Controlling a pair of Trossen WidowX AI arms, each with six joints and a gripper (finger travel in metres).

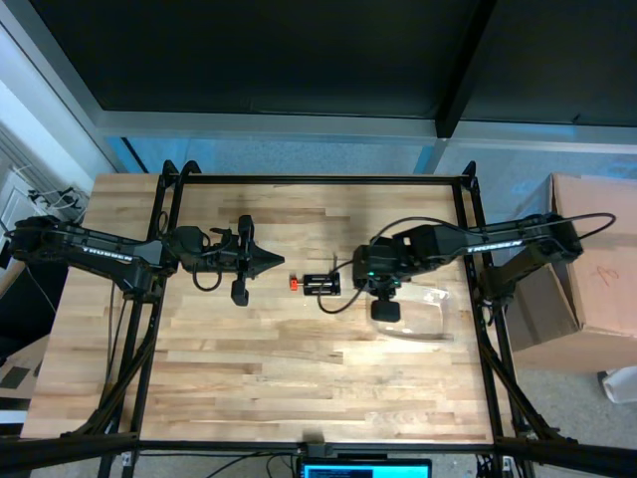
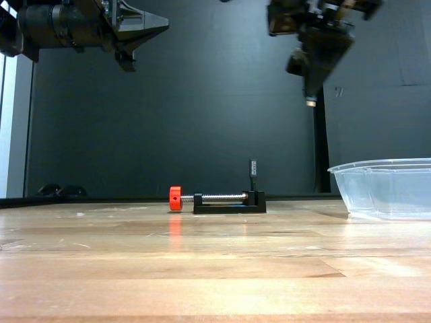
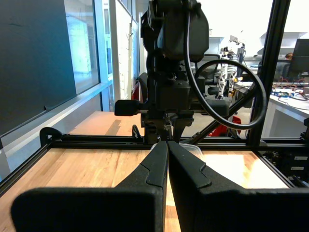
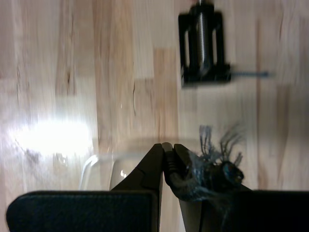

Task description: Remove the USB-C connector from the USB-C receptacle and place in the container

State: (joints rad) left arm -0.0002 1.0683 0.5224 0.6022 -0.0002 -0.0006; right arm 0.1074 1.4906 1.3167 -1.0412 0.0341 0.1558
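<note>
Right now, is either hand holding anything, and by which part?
Right hand, high over the container rim, pinches the USB-C connector by its body, plug tip down. Left hand, high at left, shut, empty.

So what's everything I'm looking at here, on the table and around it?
USB-C connector: one, dark with a silvery tip, held in the right pincer, pointing down, clear of its seat.
USB-C receptacle: one, dark, upright at the right end of the clamp.
clamp: one, black with a red knob, in the middle of the table.
container: one, clear plastic, right of the clamp.
table: one, light wood.
cardboard box: one, brown, past the table's right edge.
left pincer: one, black, shut, empty, raised left of the clamp.
right pincer: one, black, shut on the connector, raised near the container's left rim.
</note>
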